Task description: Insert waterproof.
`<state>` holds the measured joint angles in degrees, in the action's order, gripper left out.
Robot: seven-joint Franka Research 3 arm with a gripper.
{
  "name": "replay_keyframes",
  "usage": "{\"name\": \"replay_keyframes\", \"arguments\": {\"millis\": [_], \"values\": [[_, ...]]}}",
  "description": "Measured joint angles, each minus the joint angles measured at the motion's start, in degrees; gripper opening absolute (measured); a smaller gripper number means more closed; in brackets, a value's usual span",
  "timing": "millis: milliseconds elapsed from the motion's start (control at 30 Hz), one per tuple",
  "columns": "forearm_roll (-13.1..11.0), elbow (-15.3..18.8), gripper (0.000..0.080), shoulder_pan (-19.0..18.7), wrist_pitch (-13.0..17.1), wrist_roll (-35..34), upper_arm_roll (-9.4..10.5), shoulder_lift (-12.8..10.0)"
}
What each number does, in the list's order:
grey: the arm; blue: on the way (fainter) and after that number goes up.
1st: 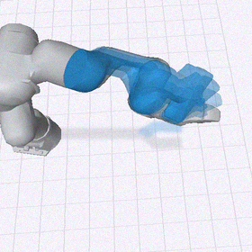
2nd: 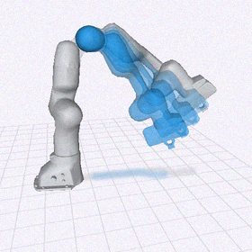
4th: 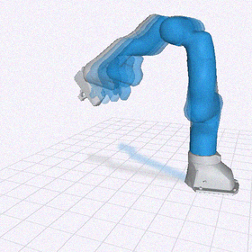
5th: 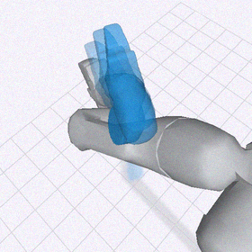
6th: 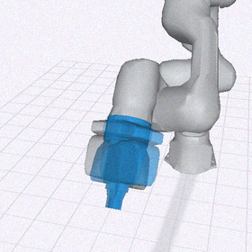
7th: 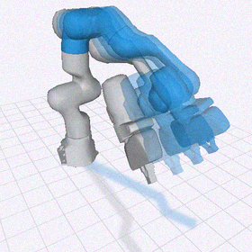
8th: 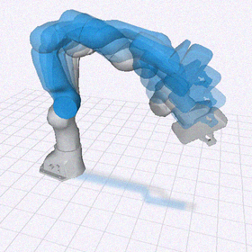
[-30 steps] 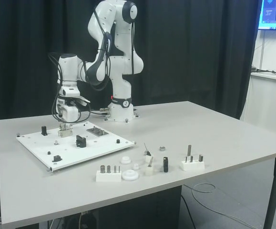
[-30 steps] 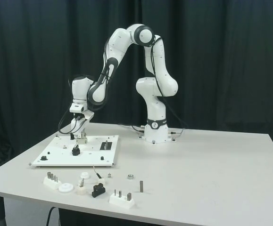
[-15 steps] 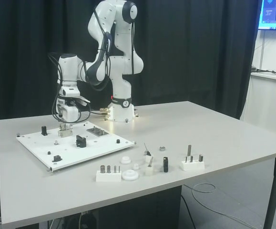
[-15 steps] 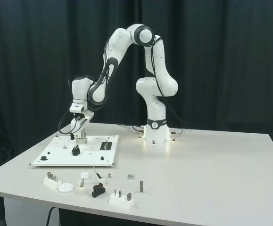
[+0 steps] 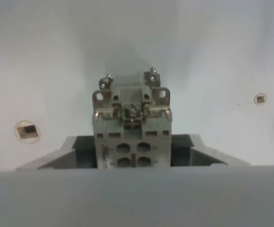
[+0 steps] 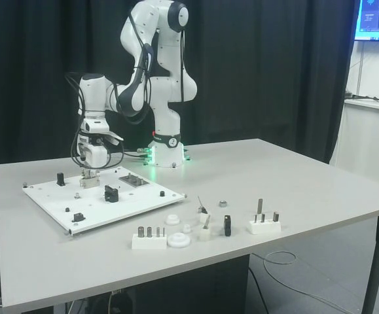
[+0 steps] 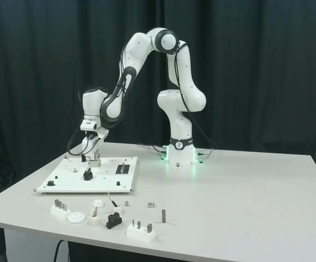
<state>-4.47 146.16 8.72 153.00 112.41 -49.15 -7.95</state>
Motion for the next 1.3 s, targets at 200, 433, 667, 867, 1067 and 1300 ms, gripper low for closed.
{"name": "replay_keyframes", "arguments": {"millis": [200,433,667,867,1067,1300], "values": [[0.0,0.0,0.0314,0.0,-0.2,0.0,0.00,0.1],[0.0,0.0,0.0314,0.0,-0.4,0.1,-0.02,0.2],[0.0,0.0,0.0314,0.0,-0.5,0.2,-0.02,0.2],[0.0,0.0,0.0314,0.0,-0.5,0.9,-0.03,0.3],[-0.1,0.0,0.0314,0.0,-0.5,1.8,-0.06,0.3],[-0.1,0.1,0.0314,0.1,-0.3,2.4,-0.07,0.3]]}}
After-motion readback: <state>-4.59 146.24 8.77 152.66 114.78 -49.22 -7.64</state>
